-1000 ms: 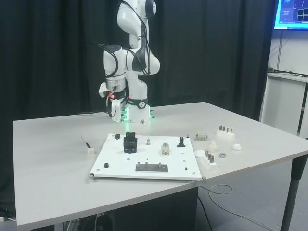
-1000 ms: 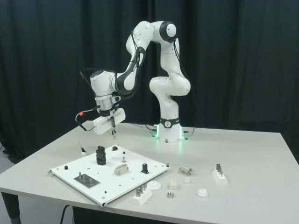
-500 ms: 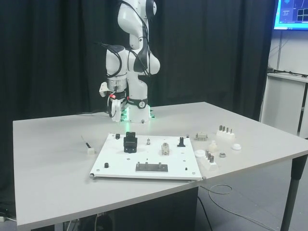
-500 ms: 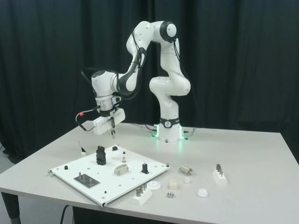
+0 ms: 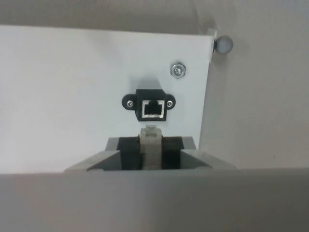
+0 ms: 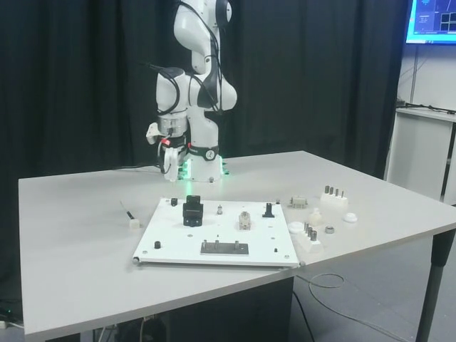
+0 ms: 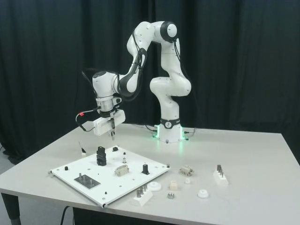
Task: Insert Ethernet.
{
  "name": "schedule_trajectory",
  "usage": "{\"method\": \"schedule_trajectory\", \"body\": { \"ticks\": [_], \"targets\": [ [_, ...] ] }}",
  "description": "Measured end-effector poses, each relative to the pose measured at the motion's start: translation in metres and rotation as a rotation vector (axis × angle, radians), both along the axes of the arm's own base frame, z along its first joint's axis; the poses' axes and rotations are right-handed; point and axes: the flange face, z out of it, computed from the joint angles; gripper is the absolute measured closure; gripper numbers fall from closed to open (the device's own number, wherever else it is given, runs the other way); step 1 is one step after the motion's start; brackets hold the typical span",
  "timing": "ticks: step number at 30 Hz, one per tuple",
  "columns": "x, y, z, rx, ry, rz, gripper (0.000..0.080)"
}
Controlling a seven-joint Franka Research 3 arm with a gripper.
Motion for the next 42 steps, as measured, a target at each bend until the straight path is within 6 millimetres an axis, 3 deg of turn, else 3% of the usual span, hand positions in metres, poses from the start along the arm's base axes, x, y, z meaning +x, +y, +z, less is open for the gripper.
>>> {"method": "schedule_trajectory", "body": {
  "ticks": [42],
  "targets": [
    [-0.008, -0.002, -0.021, 0.03, 0.01, 0.063, 0.0715]
  ]
}}
